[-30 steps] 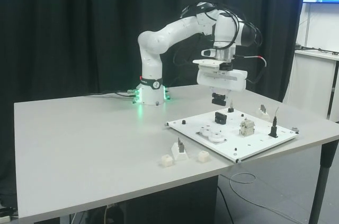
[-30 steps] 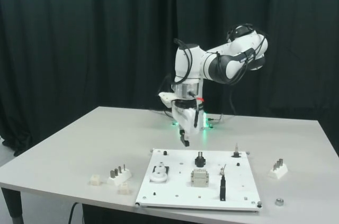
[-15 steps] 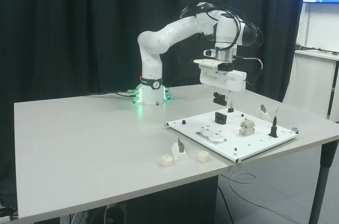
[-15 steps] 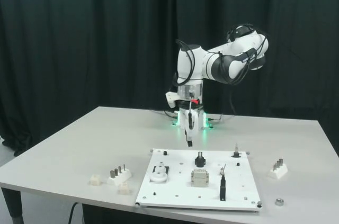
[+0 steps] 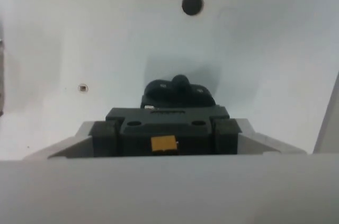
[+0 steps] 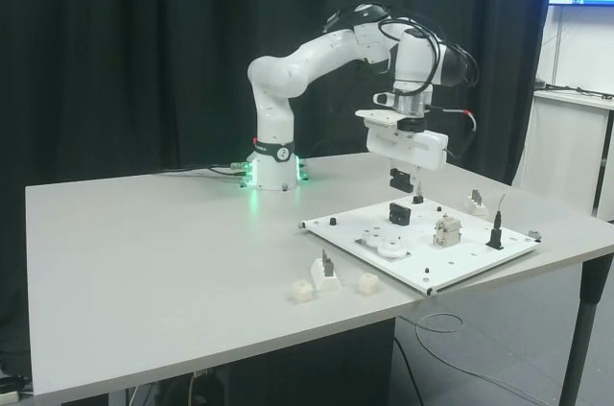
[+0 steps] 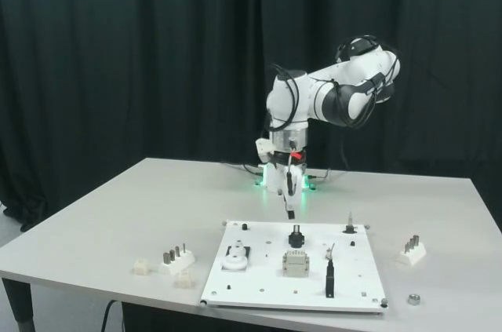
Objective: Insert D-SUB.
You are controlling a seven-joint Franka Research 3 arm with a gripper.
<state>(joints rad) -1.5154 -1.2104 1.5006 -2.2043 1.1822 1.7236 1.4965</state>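
Gripping the small, rigid D-SUB connector (image 5: 167,128) by its flat sides, the claw (image 6: 398,177) hangs clenched above the white board (image 7: 357,285)

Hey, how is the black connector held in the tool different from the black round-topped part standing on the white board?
The black blocky connector is clamped in the tool, in the air off the white board; the black round-topped part stands on that board, untouched. In the wrist view the connector is angular and flat-faced, while the round-topped part is domed. Both are black and small beside the board.
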